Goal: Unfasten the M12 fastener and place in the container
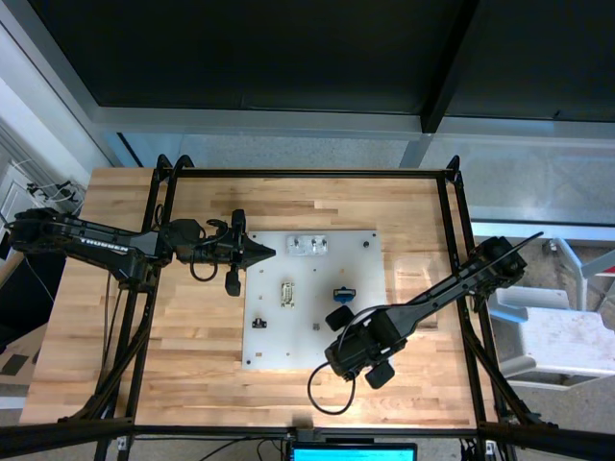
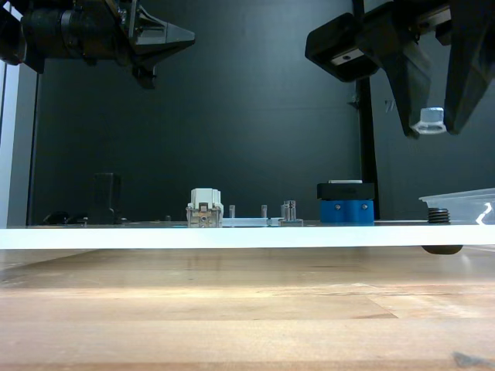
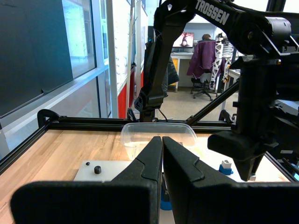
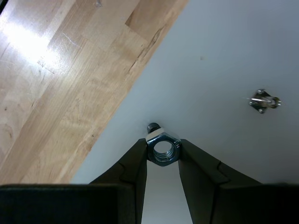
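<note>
Right tool (image 2: 428, 127) is clamped on the M12 fastener (image 4: 163, 152), held up off its bare stud (image 2: 438, 216), so it's gotta be carried over the container (image 1: 413, 267) and dropped; left tool (image 1: 267, 253), fingers together, is parked by the board's (image 1: 307, 336) far left edge.

From above, the right gripper (image 1: 357, 351), at the board's (image 1: 288, 351) near right, hides the M12 nut (image 2: 428, 120) it pinches and the stud (image 2: 438, 215). The low view's edges cut off the clear container (image 2: 464, 202) and the arm behind the raised left gripper (image 2: 188, 33).

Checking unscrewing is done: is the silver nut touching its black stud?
Apart. Low view: right gripper holds the nut high above the bare ribbed stud, open gap between; left gripper hangs shut over board left edge.
</note>
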Robot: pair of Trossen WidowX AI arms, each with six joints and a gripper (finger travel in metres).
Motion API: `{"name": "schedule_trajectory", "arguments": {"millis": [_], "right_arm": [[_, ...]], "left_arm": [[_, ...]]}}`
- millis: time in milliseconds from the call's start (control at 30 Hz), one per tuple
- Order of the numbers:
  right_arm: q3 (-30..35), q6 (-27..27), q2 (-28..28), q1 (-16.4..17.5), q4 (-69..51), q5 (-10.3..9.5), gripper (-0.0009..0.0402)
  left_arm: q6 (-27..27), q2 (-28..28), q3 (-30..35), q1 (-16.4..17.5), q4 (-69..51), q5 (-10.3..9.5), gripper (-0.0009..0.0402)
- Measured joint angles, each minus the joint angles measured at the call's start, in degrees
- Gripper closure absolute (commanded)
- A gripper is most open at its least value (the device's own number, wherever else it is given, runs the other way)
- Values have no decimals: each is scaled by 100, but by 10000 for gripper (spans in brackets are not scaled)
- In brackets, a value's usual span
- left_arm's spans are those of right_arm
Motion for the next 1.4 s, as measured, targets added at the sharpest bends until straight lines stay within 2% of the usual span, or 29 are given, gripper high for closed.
{"name": "schedule_trajectory", "arguments": {"millis": [167, 367, 1100, 1400], "right_arm": [[-22, 299, -129, -87, -68, -13, 377], [-354, 330, -448, -249, -74, -7, 377], [-3008, 452, -2914, -944, -85, 4, 377], [-3873, 933, -3842, -1069, -216, 2, 377]], "left_arm": [[-2, 0, 0, 0, 2, 0, 393], [-2, 0, 0, 0, 2, 0, 393], [0, 0, 0, 0, 2, 0, 393], [0, 0, 0, 0, 2, -2, 393]]}}
